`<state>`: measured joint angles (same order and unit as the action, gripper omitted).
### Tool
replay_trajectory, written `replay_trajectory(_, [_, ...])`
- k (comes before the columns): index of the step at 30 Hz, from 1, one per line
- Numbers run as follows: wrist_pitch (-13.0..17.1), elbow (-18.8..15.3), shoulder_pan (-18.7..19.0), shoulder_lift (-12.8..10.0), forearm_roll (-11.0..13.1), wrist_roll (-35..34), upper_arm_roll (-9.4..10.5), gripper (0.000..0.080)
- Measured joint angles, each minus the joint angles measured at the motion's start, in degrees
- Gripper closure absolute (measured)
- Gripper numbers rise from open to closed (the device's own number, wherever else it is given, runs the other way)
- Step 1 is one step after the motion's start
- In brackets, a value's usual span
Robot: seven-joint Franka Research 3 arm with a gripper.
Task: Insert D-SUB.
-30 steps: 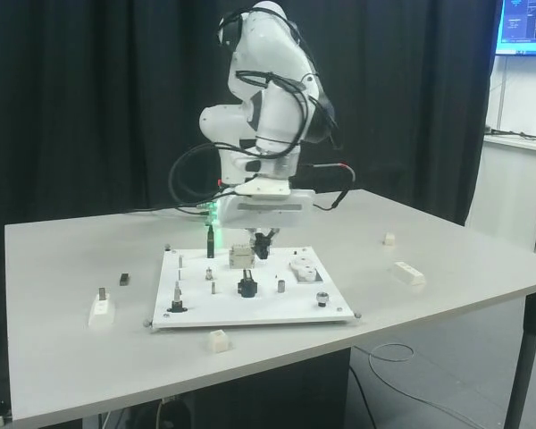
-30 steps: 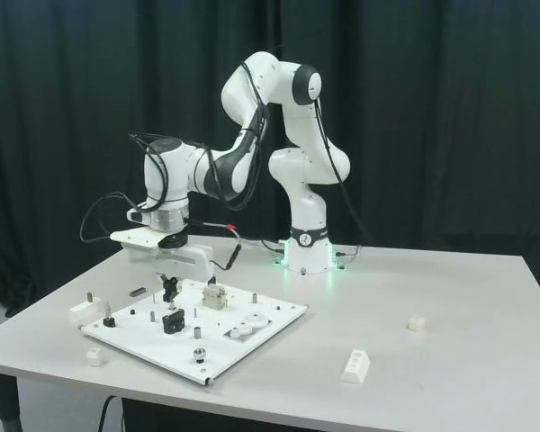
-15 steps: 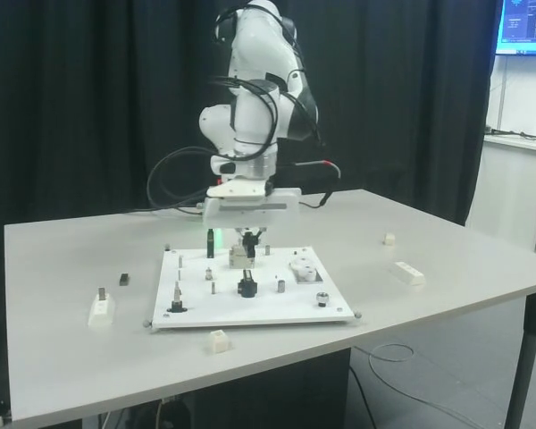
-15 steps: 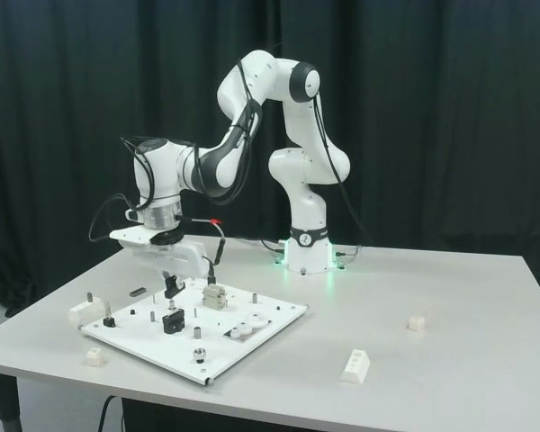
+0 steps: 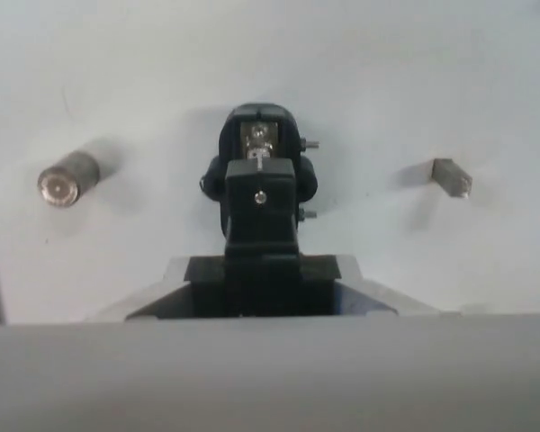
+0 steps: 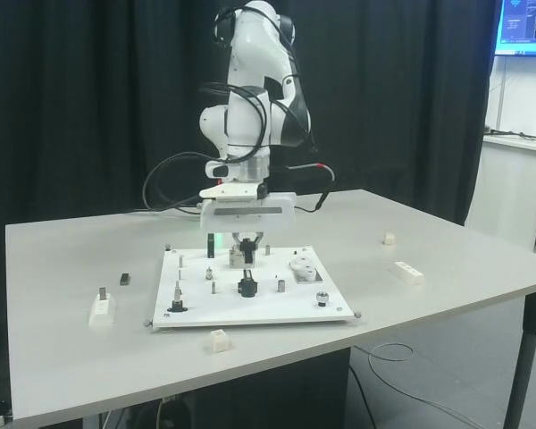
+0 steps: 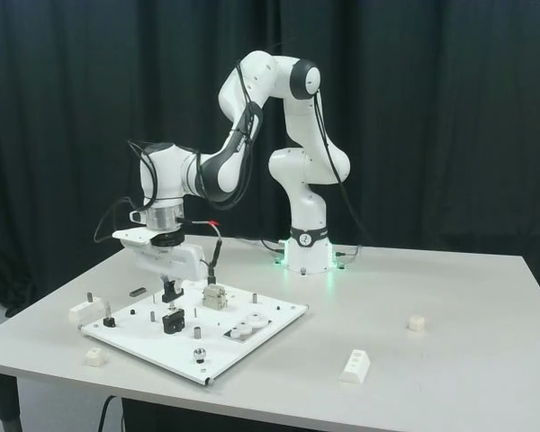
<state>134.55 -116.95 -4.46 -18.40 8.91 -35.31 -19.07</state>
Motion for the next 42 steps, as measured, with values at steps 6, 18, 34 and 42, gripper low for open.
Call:
replay_trajectory(6, [4.1, -2.3, 0.5, 0.3, 0.3, 0.0, 0.00, 0.0649])
replay_trajectory(18, [7.7, -4.6, 0.9, 0.8, 0.6, -2.7, 0.01, 0.0649])
replay_trajectory(34, [7.7, -4.9, 1.1, 0.8, 0.6, -4.5, 0.01, 0.0649])
replay_trajectory(42, [8.0, -4.9, 1.1, 0.5, 0.6, -4.4, -0.04, 0.0649])
